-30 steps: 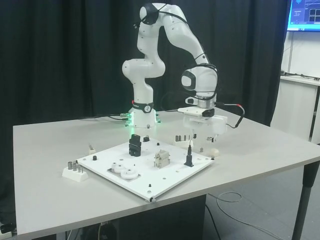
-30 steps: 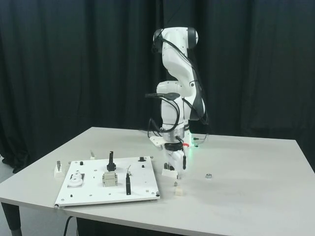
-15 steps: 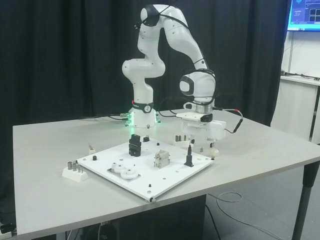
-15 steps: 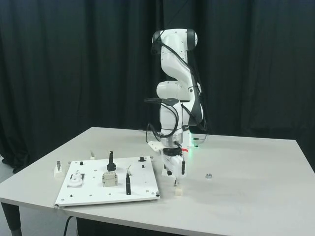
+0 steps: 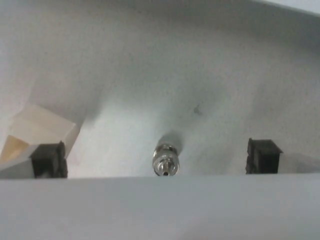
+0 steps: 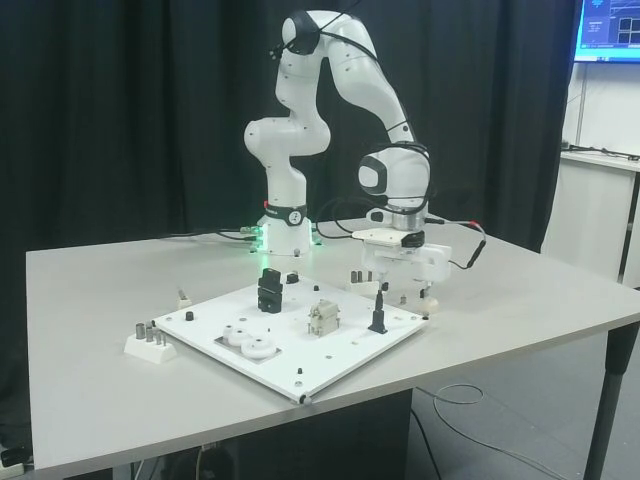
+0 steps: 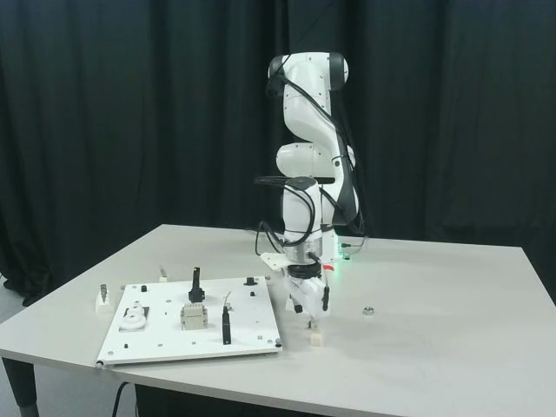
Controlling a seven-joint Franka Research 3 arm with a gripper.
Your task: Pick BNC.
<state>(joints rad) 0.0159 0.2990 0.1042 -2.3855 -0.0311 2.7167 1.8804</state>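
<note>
My claw [image 5: 156, 160] hangs spread either side of the BNC connector [image 5: 165, 159]; if I close off-centre, it may tip on the table [image 5: 200, 75].

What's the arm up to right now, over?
Gripper open, low over the table. BNC connector standing between the fingertips, not yet gripped. Nothing in the way.
</note>
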